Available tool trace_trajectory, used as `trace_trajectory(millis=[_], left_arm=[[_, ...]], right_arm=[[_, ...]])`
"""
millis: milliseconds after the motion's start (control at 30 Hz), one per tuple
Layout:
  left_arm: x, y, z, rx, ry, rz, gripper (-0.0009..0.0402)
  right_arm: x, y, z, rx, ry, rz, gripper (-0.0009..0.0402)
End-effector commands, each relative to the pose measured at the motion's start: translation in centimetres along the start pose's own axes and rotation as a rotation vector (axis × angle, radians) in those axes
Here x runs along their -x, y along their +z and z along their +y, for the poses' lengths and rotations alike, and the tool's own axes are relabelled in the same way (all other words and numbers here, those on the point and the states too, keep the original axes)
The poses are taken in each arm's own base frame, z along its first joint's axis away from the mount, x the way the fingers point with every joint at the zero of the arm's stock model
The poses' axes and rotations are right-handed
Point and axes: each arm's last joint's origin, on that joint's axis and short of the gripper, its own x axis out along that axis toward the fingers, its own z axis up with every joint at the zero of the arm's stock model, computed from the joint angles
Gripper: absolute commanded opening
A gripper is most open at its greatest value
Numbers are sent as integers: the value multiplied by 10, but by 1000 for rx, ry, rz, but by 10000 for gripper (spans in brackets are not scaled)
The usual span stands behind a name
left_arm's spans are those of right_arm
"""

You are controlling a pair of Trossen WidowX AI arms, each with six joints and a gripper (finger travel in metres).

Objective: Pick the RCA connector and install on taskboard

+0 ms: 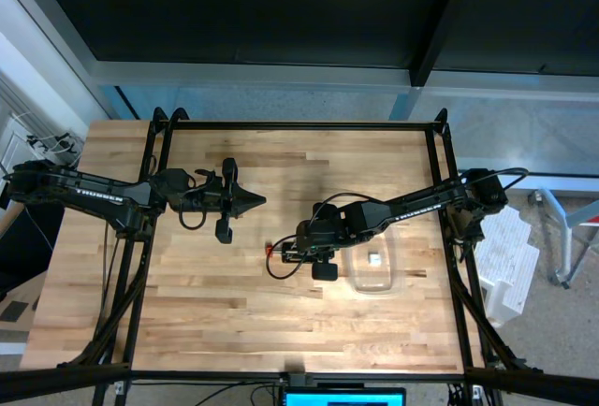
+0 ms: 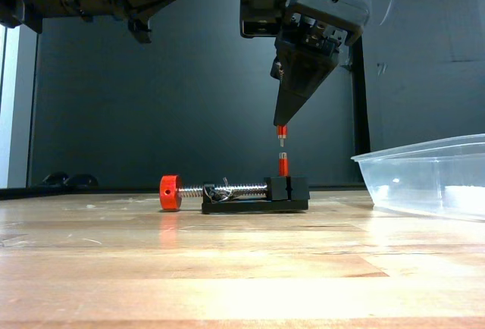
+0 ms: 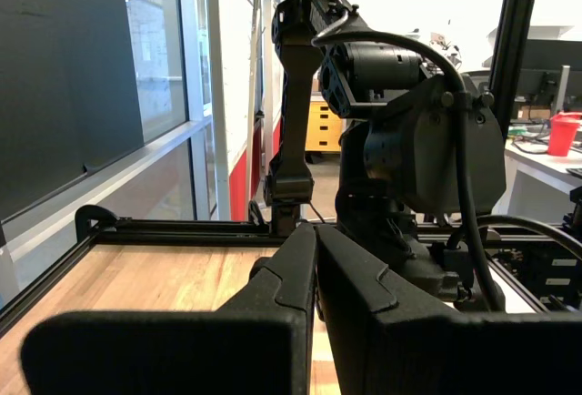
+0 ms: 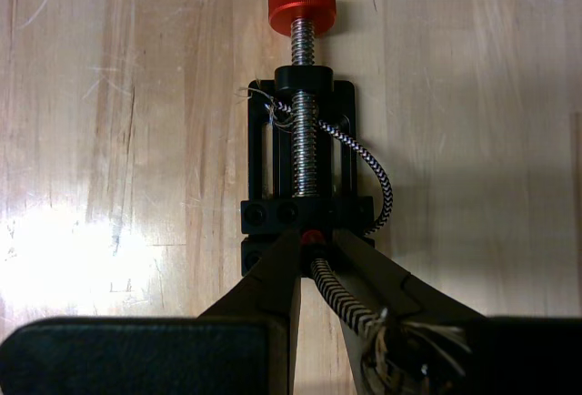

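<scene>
The worktop (image 1: 234,322) carries little: a clear tray (image 2: 424,173) at the right of the low view and, mid-frame, the taskboard (image 2: 292,192), its red knob (image 2: 170,192) pointing left. The left end effector (image 1: 258,201) hangs parked left of centre in the high view, its fingers pressed together on nothing. The right end effector (image 2: 282,126) points straight down over the board, pinched tight on the connector (image 2: 281,133). The plug hangs just above a red socket (image 2: 283,165) — apart, not yet touching. A braided cable (image 4: 377,186) loops past the board's side and seems to run to the plug. To do this well, I'd keep the plug plumb, trim any sideways offset before going down, lower slowly and press until seated — then let go, minding the cable's tug.
</scene>
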Motion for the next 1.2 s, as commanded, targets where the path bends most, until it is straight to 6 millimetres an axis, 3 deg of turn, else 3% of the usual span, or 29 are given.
trace_trajectory(millis=[33,1200], left_arm=[[0,0,0,0,0,0,0],[0,0,0,0,0,0,0]], right_arm=[[-3,-2,0,5,-1,3,0],[-11,-6,-6,5,-16,-7,0]])
